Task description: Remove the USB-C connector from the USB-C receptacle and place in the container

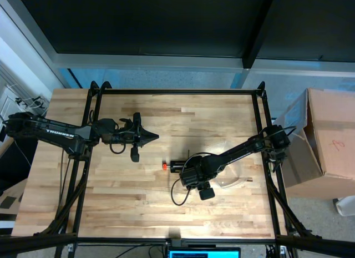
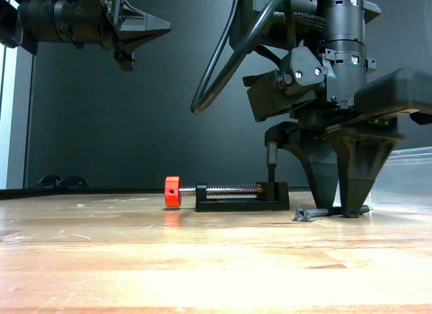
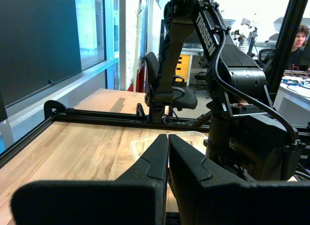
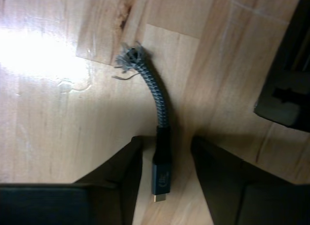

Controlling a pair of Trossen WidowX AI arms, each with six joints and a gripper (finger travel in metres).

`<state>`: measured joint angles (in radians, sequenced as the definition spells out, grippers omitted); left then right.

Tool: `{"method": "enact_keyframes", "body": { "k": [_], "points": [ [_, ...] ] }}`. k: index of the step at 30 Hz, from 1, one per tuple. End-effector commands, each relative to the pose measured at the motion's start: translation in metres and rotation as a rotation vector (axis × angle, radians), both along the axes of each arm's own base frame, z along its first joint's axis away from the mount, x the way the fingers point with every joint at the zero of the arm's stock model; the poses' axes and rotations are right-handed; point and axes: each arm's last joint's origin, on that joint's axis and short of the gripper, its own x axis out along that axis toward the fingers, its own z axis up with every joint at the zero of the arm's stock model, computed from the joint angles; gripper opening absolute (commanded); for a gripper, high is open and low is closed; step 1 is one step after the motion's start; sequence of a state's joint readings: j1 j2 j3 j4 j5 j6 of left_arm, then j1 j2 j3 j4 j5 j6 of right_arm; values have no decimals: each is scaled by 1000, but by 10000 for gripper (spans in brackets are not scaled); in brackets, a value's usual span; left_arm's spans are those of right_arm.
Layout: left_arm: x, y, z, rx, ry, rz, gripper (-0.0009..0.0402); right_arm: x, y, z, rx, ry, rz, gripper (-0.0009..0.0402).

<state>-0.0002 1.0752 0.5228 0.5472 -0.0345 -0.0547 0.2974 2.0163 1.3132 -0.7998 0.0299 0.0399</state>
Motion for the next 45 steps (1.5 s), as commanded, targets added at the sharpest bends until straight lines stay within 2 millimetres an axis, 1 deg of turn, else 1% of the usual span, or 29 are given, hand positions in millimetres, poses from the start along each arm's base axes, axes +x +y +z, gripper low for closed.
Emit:
{"method": "enact_keyframes", "body": {
  "k": [1,6,8,11,16,18,25,27,29,35,41,45],
  "points": [
    [0,0,0,0,0,0,0,-1,0,-2,-9,10,-4,87],
    [0,0,0,0,0,0,0,-1,1,0,-6,4,-1,17],
    [0,0,0,0,0,0,0,-1,1,2,-4,-1,0,-4],
    [0,0,0,0,0,0,0,-1,1,5,-1,-12,-5,8],
    [0,0,0,0,0,0,0,-1,1,15,9,-39,-11,-2],
    [0,0,0,0,0,0,0,1,2,22,15,-59,-12,1],
    [0,0,0,0,0,0,0,12,5,59,45,-156,-20,0],
    [0,0,0,0,0,0,0,14,5,66,38,-155,-17,0],
    [0,0,0,0,0,0,0,13,5,70,32,-143,-15,0],
    [0,0,0,0,0,0,0,0,0,78,30,-85,-54,0],
    [0,0,0,0,0,0,0,-18,-8,100,54,-126,-144,0],
    [0,0,0,0,0,0,0,-36,-16,113,73,-154,-212,0]
  ]
}}
